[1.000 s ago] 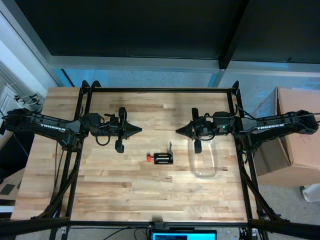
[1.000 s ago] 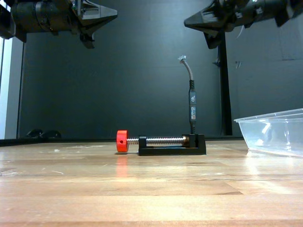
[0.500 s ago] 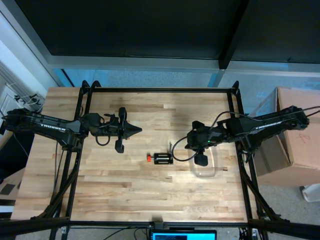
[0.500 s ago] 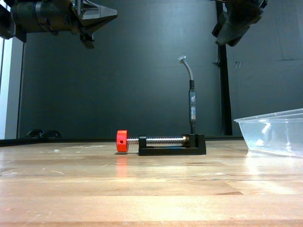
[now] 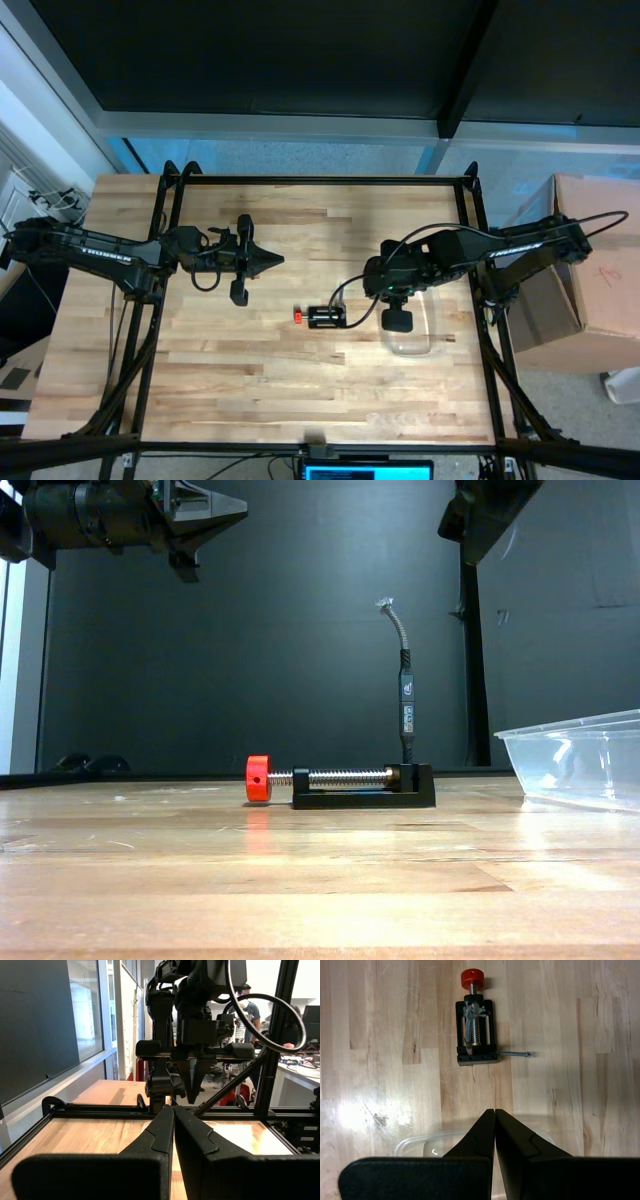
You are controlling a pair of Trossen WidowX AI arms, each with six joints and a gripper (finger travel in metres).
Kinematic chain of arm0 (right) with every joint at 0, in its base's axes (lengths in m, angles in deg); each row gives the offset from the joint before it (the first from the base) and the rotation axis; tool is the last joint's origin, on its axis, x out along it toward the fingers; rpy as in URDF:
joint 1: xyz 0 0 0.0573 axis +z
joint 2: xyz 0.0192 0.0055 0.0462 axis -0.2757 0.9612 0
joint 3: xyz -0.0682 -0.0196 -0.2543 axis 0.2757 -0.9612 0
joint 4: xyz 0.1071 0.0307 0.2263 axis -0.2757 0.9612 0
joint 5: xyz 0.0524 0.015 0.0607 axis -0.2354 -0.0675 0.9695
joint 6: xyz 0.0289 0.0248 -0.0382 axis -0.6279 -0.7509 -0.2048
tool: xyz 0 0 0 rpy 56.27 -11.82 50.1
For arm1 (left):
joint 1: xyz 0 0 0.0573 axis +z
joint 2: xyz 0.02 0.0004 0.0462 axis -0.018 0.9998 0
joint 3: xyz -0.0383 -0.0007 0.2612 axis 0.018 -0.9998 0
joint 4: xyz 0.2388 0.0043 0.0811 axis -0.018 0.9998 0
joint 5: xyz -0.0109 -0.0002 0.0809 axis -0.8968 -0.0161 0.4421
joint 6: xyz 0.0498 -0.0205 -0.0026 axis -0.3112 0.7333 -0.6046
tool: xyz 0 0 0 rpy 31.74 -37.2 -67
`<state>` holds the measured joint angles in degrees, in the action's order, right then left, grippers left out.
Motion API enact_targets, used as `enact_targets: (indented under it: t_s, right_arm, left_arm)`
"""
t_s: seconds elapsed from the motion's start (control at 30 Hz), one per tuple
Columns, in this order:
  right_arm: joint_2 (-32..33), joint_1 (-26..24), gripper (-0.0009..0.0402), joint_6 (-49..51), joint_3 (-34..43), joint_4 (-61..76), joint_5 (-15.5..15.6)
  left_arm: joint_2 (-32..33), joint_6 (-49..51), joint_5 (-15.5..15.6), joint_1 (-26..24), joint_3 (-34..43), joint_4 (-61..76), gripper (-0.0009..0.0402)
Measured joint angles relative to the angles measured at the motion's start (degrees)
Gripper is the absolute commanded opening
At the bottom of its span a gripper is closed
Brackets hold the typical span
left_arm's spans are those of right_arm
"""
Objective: Remove the USB-C connector from the USB-C receptacle and place in the container
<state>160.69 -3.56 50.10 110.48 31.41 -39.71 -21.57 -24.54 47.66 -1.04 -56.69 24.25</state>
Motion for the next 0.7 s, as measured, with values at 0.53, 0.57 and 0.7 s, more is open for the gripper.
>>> enact_targets:
  t_s: [0.53, 0.57, 0.7]
  right_arm:
    - [4.72, 0.09, 0.0099, -1.99, 1.46, 0.87, 0.02]
    - [5.18, 0.09, 0.0113, -2.16, 1.49, 0.85, 0.02]
    - [7.54, 0.17, 0.0169, -2.21, 1.49, 0.22, 0.02]
  left_arm:
    - [0.0, 0.02, 0.02, 0.0, 0.0, 0.02, 0.0]
    - [0.0, 0.0, 0.0, 0.0, -0.02, 0.02, 0.0]
    - [0.0, 0.0, 0.0, 0.0, -0.02, 0.02, 0.0]
